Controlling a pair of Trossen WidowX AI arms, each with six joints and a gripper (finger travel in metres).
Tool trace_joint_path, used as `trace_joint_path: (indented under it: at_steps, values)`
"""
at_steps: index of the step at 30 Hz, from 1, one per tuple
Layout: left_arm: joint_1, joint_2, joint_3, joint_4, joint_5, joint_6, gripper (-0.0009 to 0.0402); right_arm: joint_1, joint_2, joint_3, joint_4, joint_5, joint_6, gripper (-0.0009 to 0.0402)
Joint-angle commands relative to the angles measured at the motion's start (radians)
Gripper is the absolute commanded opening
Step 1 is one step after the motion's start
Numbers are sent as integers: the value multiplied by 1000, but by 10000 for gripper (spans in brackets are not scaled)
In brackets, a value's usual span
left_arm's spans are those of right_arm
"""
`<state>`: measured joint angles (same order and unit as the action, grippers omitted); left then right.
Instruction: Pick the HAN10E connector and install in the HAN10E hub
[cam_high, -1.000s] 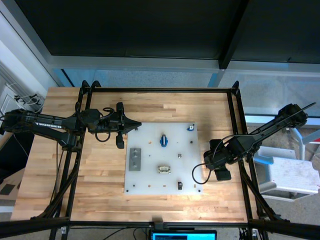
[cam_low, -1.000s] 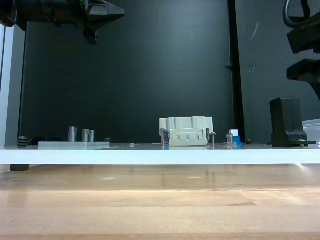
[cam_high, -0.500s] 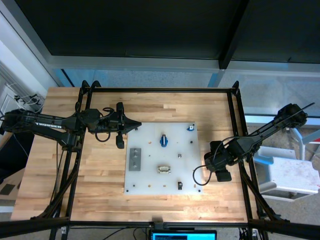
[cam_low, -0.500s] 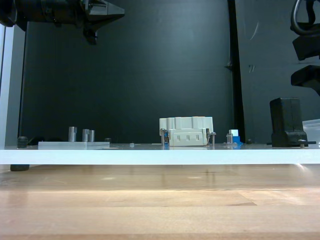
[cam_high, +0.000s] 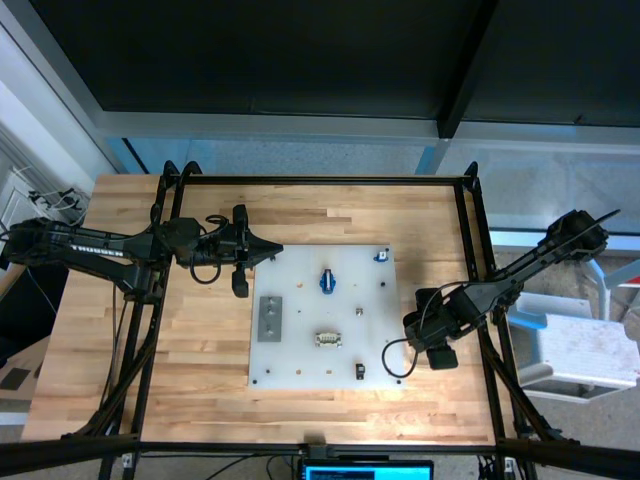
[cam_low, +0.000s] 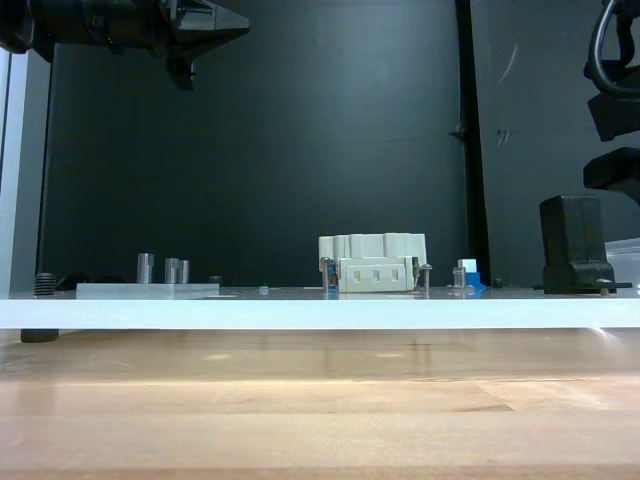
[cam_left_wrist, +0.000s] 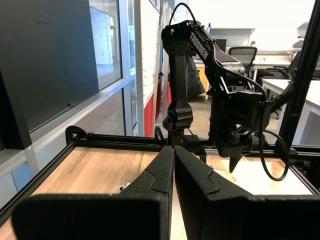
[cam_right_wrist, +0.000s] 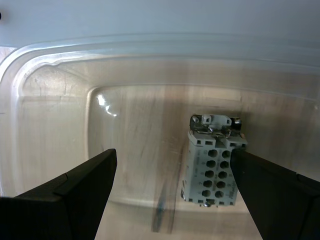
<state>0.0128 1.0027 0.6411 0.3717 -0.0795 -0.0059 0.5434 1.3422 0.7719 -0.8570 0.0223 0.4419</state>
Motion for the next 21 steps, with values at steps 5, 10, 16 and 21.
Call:
trace_joint_path:
  at_steps: [5, 10, 16, 21]
  values:
    - [0, 0, 0, 0, 0, 0, 0, 5, 40, -20, 41, -24, 5, 320]
    - [0, 0, 0, 0, 0, 0, 0, 7, 42, -20, 44, -23, 23, 320]
    - [0, 0, 0, 0, 0, 0, 0, 9, 42, -20, 45, -23, 26, 320]
    - [0, 0, 0, 0, 0, 0, 0, 11, 42, -20, 48, -23, 26, 320]
